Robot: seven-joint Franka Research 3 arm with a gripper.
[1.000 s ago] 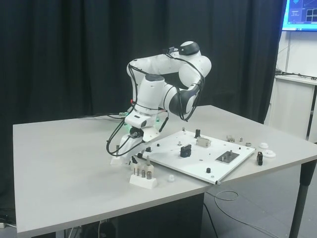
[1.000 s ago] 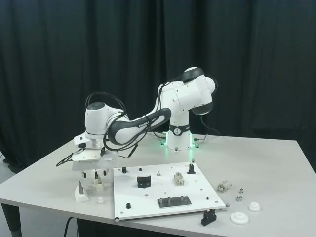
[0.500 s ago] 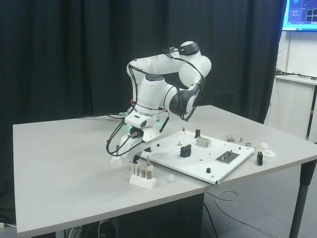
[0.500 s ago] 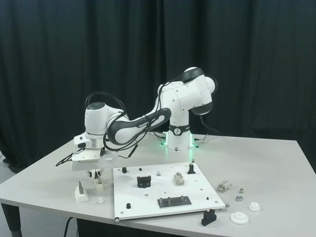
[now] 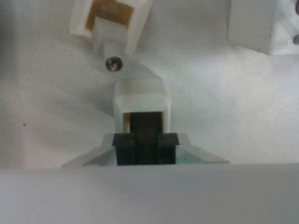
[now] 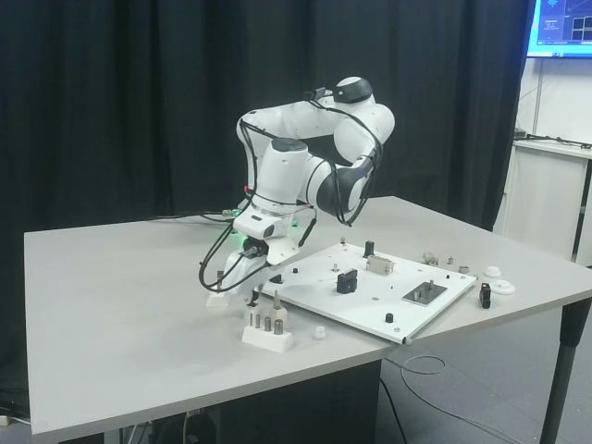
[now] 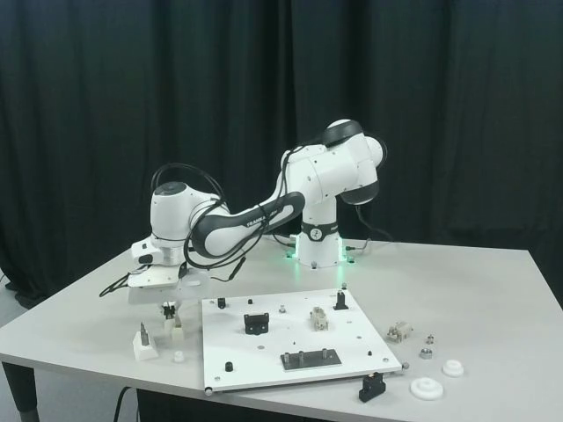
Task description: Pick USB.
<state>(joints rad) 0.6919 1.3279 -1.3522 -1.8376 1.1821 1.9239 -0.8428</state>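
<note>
USB point(image 5: 146, 135) upright in end effector point(image 5: 145, 149)

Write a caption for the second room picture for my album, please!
White robot arm lifting its pincer with the USB plug just above a small white holder, beside the white assembly board.

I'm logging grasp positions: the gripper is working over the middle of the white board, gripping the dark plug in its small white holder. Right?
Not quite. The gripper is not over the white board; it works beside it, off the board's edge, as the second room view shows. The rest holds: in the wrist view the fingers close on the dark plug in its small white holder.
</note>
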